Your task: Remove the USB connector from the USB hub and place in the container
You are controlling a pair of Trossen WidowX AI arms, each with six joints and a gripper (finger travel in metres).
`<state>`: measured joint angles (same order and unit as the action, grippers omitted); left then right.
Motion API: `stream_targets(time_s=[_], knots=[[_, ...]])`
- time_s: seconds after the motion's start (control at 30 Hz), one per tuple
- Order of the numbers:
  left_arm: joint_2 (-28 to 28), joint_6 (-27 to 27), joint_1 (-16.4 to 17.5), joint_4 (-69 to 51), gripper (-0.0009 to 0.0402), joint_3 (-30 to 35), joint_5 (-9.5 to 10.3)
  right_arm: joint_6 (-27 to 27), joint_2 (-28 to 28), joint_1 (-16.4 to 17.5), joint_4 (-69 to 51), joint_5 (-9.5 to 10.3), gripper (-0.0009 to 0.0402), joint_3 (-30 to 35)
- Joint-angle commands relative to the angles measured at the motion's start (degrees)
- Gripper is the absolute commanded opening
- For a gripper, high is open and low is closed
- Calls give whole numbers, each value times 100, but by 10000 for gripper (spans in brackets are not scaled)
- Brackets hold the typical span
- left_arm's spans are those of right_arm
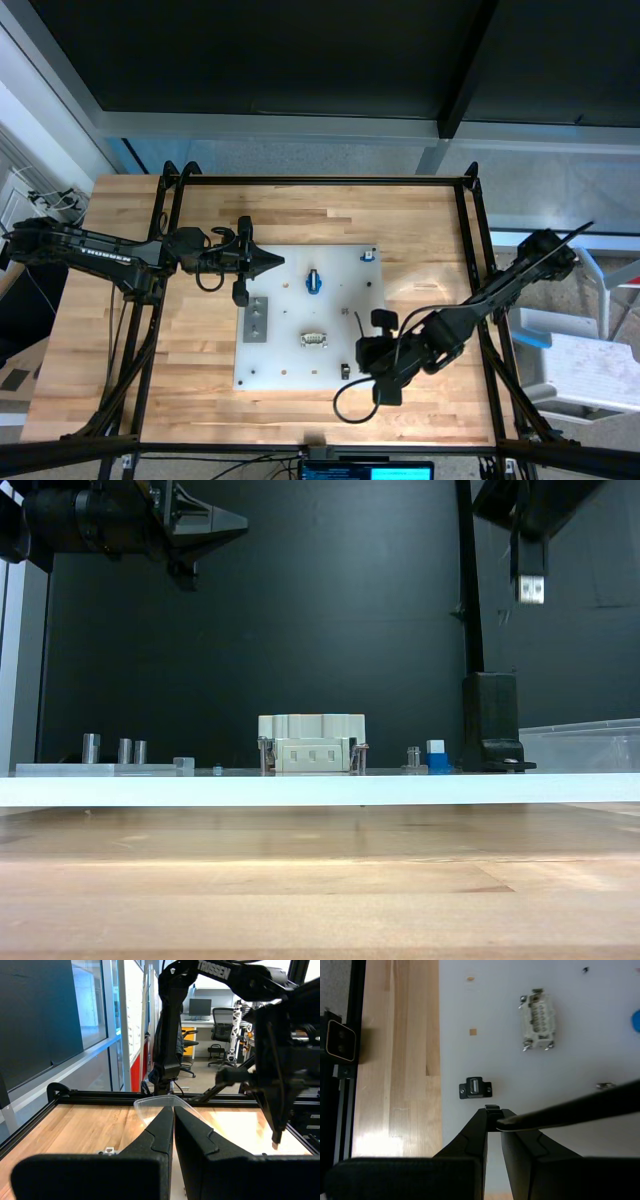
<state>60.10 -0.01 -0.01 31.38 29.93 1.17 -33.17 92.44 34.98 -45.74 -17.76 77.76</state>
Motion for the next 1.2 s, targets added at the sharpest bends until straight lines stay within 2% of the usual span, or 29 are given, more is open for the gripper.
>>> stream_targets(time_s=[0.03, 0.23, 0.4, 0.87, 1.2], knots=[[2, -2, 0, -2, 1, 2, -2, -2, -216, -52, -267, -11, 0, 4], [2, -2, 2, -2, 1, 2, -2, -2, -597, -127, -599, -26, 0, -92], [0, -2, 0, 0, 1, 2, -2, -179, -1091, -190, -621, -24, 0, -562], [0, -2, 0, 0, 1, 2, 0, -1217, -2389, -328, -704, -72, 0, -1998], [0, -2, 0, 0, 1, 2, -2, -2046, -3014, -391, -769, -74, 0, -2778]])
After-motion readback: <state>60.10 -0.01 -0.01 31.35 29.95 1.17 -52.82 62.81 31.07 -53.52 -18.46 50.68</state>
